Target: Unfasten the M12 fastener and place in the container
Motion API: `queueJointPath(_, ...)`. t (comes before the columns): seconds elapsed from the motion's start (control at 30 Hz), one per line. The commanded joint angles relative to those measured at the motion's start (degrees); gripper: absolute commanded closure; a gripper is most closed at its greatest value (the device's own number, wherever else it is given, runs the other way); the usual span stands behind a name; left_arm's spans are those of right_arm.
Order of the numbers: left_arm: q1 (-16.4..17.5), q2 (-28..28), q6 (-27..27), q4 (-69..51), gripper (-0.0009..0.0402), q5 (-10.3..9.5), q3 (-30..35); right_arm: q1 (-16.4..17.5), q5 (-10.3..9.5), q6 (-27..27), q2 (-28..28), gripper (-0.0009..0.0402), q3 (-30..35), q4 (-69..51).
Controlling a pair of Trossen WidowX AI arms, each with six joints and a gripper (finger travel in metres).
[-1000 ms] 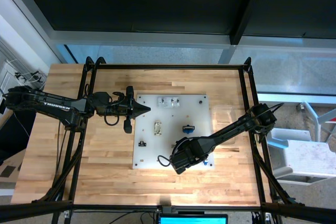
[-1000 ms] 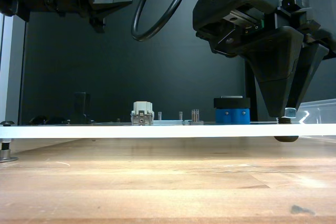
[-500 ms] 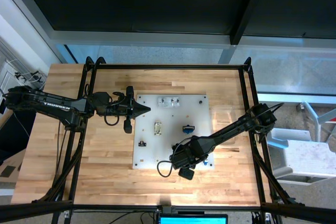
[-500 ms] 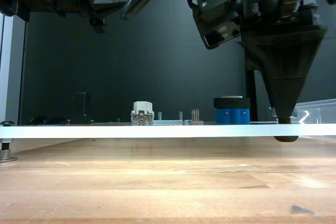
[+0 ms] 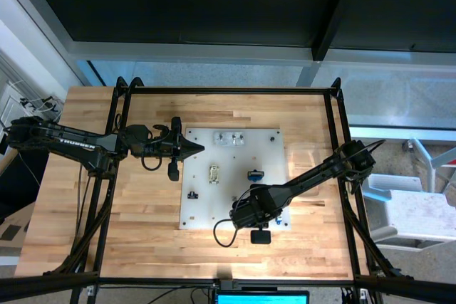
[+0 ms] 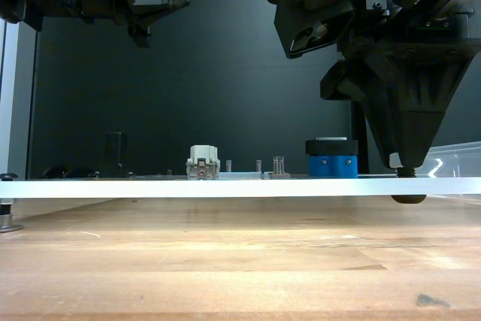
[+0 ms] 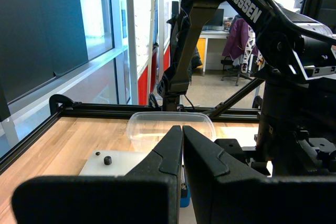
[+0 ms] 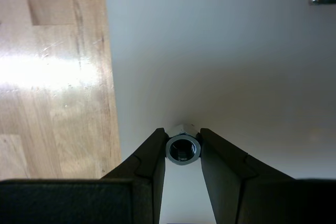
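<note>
Right gripper (image 6: 406, 162) is at the white board's (image 8: 236, 66) near edge, fingers (image 8: 152, 153) clamped on the M12 fastener (image 8: 182, 149), which sits between the tips atop its black stud (image 6: 406, 173). Judgement: hold the squeeze, rotate squarely about the stud's axis, and lift only once the threads release. The container (image 5: 303, 156) lies beyond the fingers. Left gripper (image 5: 192, 149) is parked well apart, fingers together.

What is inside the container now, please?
Only wood shows through the container. In the left wrist view the left gripper's fingers, shut at the board's left, cover its near side. The nut sits between the right gripper's fingers at the board's near right.
</note>
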Motion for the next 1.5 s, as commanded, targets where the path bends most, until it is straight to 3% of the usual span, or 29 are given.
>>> queueJointPath(0.03, 0.0, 0.0, 0.0, 0.0, 0.0393, 0.0, 0.0, 0.1, -0.04, -1.7, -0.2, 0.0393, 0.7, -1.3)
queueJointPath(0.43, 0.0, 0.0, 0.0, 0.0, 0.0393, 0.0, 0.0, -0.2, 0.02, -3.0, -3.6, 0.0393, 1.1, -3.3)
queueJointPath(0.7, 0.0, 0.0, 0.0, 0.0, 0.0393, 0.0, 0.0, -3.4, 0.31, -4.4, -9.5, 0.0393, -1.6, -6.7)
queueJointPath(1.03, 0.0, 0.0, 0.0, 0.0, 0.0393, 0.0, 0.0, -9.2, 0.79, -7.4, -20.1, 0.0393, -12.0, -6.8)
queueJointPath(1.2, 0.0, 0.0, 0.0, 0.0, 0.0393, 0.0, 0.0, -11.2, 2.25, -9.9, -25.0, 0.0393, -16.6, -7.2)
queueJointPath(1.5, 0.0, 0.0, 0.0, 0.0, 0.0393, 0.0, 0.0, -14.3, 2.21, -15.3, -34.1, 0.0393, -25.6, -7.6)
